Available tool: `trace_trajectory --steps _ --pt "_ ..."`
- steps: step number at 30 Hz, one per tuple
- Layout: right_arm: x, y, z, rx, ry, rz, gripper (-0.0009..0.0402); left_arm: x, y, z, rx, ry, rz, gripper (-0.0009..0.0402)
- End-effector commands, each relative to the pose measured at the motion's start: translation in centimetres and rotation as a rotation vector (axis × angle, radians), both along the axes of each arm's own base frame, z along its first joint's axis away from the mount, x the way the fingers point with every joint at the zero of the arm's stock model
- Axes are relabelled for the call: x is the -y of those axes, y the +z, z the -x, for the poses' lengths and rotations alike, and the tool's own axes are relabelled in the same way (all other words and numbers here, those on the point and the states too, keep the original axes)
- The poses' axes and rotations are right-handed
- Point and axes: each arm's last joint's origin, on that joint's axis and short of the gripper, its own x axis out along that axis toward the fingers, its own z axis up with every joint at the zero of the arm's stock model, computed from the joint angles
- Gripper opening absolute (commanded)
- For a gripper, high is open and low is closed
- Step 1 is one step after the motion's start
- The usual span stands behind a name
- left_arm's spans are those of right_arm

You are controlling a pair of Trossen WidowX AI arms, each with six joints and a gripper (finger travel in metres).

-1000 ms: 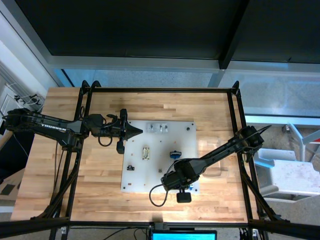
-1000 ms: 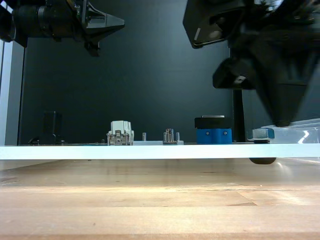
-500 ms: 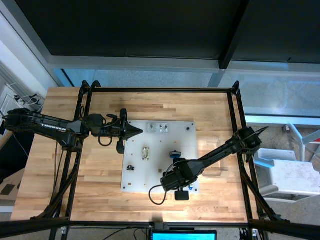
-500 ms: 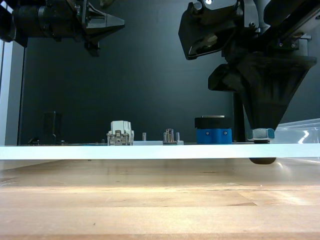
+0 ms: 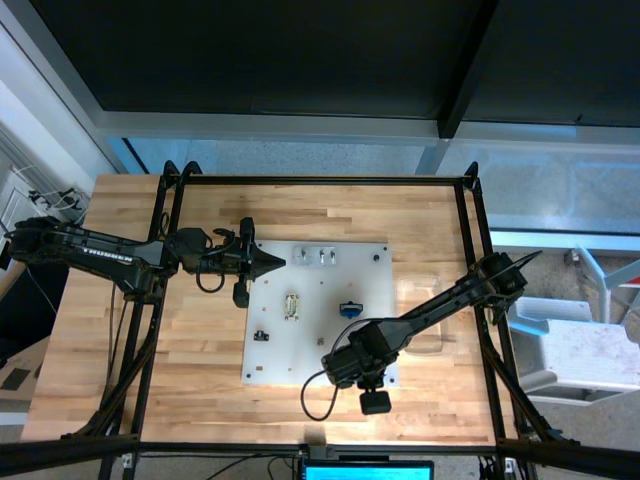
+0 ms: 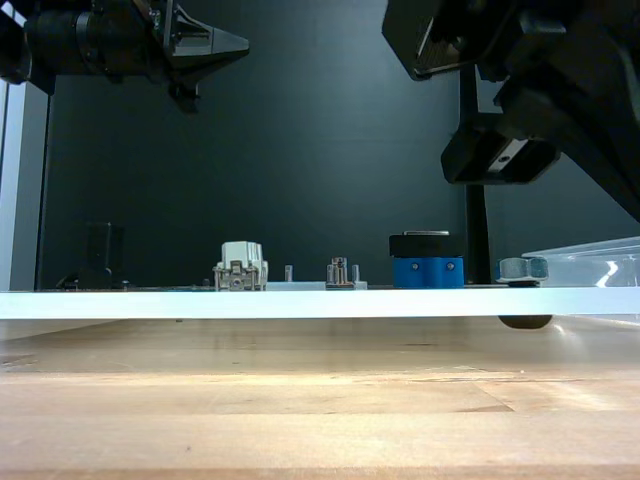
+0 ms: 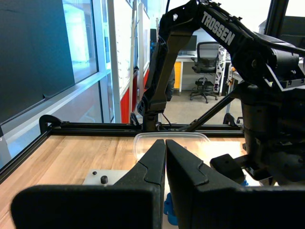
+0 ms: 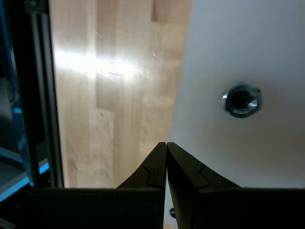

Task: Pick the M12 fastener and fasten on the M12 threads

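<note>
The light wooden bench carries a white board lying flat at its middle. A clear container lies just beside the board's right edge. A black frame stands along the bench's edges. On the board sit a blue connector, a beige connector and, near its near right edge, the silver M12 nut.

High camera looks down over the white board; low camera sights level along it. Wrist cameras look along the left gripper, at the board's far left, and the right gripper, close above the M12 nut, shared with the low view.
</note>
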Motion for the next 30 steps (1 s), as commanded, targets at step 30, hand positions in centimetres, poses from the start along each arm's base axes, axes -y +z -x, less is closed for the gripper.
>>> trace_trajectory --steps 30 --pt "0.35 -0.79 -0.60 0.086 -0.125 0.167 0.0000 0.00 0.02 0.00 0.001 0.000 0.000 0.0000"
